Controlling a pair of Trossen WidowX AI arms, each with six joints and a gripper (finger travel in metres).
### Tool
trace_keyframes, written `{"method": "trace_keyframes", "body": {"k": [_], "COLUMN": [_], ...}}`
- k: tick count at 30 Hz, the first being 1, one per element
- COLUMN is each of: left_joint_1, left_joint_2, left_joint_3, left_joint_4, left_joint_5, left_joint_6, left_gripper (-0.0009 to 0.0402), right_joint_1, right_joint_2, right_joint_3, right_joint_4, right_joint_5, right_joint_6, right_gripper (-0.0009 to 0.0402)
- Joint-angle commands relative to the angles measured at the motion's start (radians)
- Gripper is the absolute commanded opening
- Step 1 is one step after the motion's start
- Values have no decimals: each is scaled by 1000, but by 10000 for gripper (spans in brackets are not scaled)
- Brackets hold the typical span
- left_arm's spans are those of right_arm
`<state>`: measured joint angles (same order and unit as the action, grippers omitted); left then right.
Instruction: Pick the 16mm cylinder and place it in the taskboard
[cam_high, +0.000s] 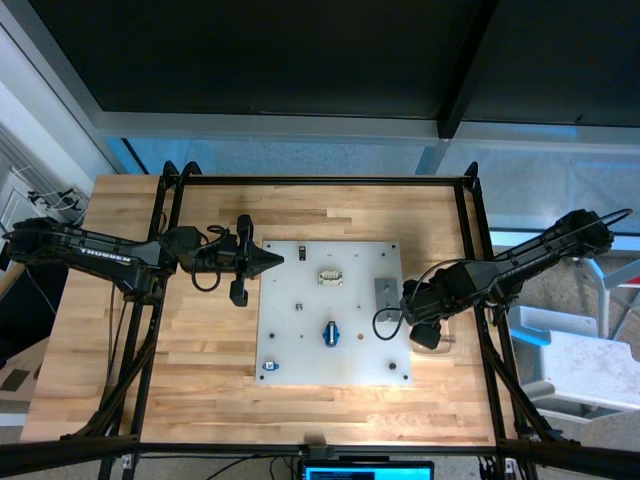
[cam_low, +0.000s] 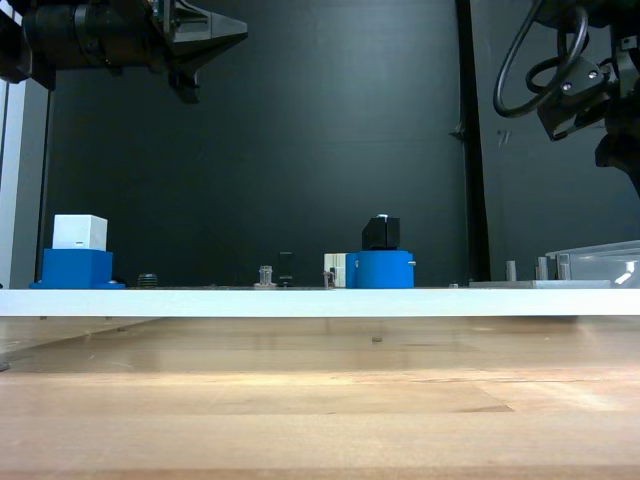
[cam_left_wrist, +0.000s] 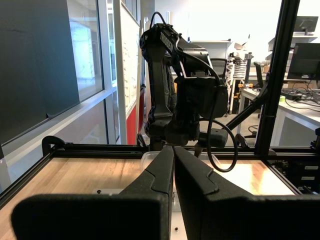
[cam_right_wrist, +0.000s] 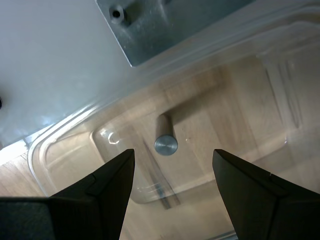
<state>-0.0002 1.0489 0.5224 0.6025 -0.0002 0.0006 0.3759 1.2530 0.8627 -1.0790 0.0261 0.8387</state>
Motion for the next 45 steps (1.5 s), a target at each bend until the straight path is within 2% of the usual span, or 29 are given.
{"method": "trace_keyframes", "body": {"k": [1, 12, 45], "left_joint_1": [0, 0, 0], "left_joint_2": [0, 0, 0], "left_joint_3": [0, 0, 0], "left_joint_4": [0, 0, 0], "left_joint_5": [0, 0, 0], "left_joint_6": [0, 0, 0], "left_gripper": [0, 0, 0], "right_joint_1": [6, 13, 22], "right_joint_2": [4, 42, 52], "right_joint_3": [-11, -36, -167], "right_joint_4": [14, 61, 221], "right_joint_5": [0, 0, 4], "right_joint_6": [16, 17, 17], "right_gripper": [217, 217, 211]}}
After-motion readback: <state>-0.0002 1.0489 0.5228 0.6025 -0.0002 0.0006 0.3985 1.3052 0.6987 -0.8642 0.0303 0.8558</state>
